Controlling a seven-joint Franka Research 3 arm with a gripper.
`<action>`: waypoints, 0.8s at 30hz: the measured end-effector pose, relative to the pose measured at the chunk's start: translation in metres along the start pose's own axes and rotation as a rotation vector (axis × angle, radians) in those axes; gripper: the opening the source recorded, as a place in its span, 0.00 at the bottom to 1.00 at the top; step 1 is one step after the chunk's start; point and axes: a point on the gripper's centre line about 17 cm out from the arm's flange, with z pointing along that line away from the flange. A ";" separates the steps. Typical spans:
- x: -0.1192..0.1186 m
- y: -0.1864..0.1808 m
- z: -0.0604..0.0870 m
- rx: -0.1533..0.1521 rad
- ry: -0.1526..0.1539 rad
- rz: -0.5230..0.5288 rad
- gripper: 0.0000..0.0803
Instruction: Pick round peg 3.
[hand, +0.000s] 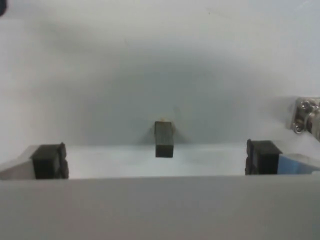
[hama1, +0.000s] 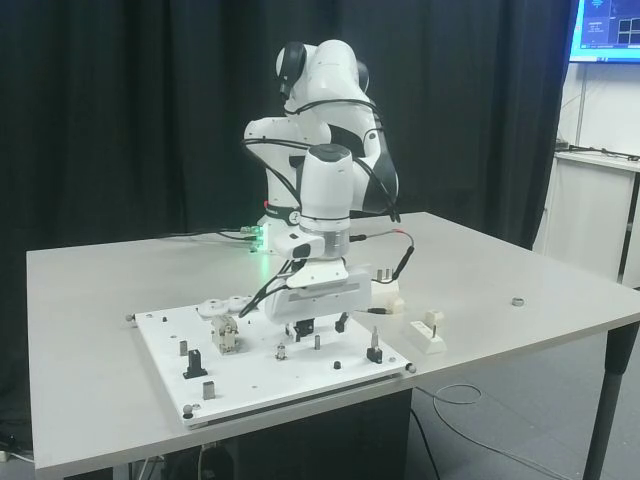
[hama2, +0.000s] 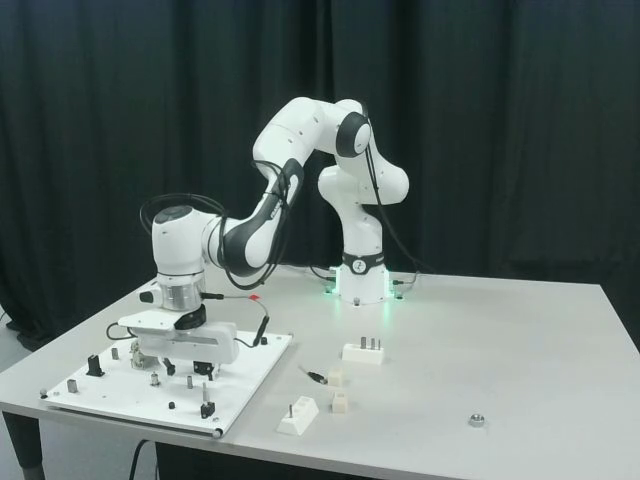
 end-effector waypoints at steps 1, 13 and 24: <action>0.000 0.000 0.000 0.000 0.000 0.000 0.97; -0.001 0.003 -0.002 -0.003 0.000 0.006 1.00; 0.000 0.003 -0.003 -0.003 0.003 0.017 1.00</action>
